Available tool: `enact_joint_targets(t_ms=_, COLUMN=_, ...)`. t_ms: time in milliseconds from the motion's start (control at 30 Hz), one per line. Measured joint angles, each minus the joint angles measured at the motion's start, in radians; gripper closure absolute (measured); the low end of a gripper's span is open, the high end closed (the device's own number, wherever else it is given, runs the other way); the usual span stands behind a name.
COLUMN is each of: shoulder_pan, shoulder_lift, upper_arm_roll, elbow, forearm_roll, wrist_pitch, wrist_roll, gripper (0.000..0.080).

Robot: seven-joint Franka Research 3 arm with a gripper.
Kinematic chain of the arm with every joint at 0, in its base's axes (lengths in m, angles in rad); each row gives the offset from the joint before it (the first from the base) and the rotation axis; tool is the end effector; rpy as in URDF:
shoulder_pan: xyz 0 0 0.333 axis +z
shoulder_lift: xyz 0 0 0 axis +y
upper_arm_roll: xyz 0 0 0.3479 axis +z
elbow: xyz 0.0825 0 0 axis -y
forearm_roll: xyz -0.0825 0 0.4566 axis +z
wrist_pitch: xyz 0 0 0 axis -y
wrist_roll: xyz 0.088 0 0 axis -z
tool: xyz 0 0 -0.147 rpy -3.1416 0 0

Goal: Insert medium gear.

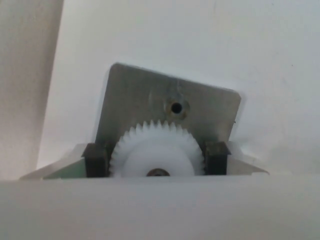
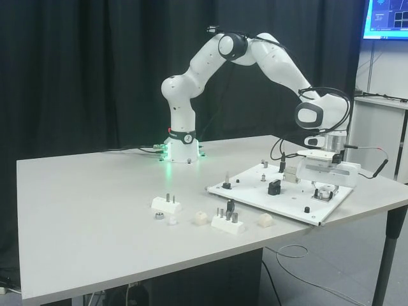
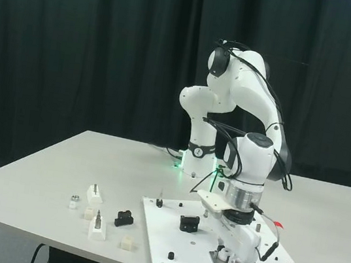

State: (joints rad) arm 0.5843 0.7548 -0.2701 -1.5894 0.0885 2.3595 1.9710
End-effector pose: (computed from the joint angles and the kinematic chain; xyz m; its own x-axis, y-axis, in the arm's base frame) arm 0.7319 0.2624 0.1413 -0.0770 -0.9927 0.0928 -0.9939 0.0691 -0.0855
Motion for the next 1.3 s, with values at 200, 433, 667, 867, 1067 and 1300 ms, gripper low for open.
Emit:
enact_joint_targets(t_ms=200, shoulder_pan=0.0, shoulder_lift=0.0, upper_arm_roll=0.0, elbow=0.0, forearm_roll=0.0, wrist_pitch=-0.001, wrist_roll=-0.009, gripper=0.0406)
enact_joint_targets(t_ms=433, shoulder_pan=0.0, shoulder_lift=0.0, upper_arm_roll=0.0, elbow=0.0, forearm_roll=0.0, wrist_pitch=-0.001, wrist_roll=-0.01, gripper=0.0406)
enact_joint_targets(t_ms=667, shoulder_pan=0.0, shoulder_lift=0.001, upper_arm_roll=0.0, elbow=-0.001, forearm_roll=0.0, wrist_pitch=0.0, wrist_roll=-0.01, gripper=0.0406)
enact_joint_targets(t_ms=867, shoulder_pan=-0.004, shoulder_lift=-0.001, upper_arm_roll=0.0, elbow=-0.001, forearm_roll=-0.003, wrist_pitch=-0.005, wrist_roll=-0.044, gripper=0.0258)
enact_joint_targets(t_ms=1067, shoulder_pan=-0.005, shoulder_lift=-0.014, upper_arm_roll=-0.007, elbow=0.011, forearm_roll=-0.006, wrist_pitch=-0.035, wrist_roll=-0.051, gripper=0.0056)
enact_joint_targets(t_ms=1300, shoulder_pan=-0.005, shoulder_lift=-0.038, upper_arm_roll=-0.015, elbow=0.037, forearm_roll=-0.007, wrist_pitch=-0.101, wrist_roll=-0.051, gripper=0.0006)
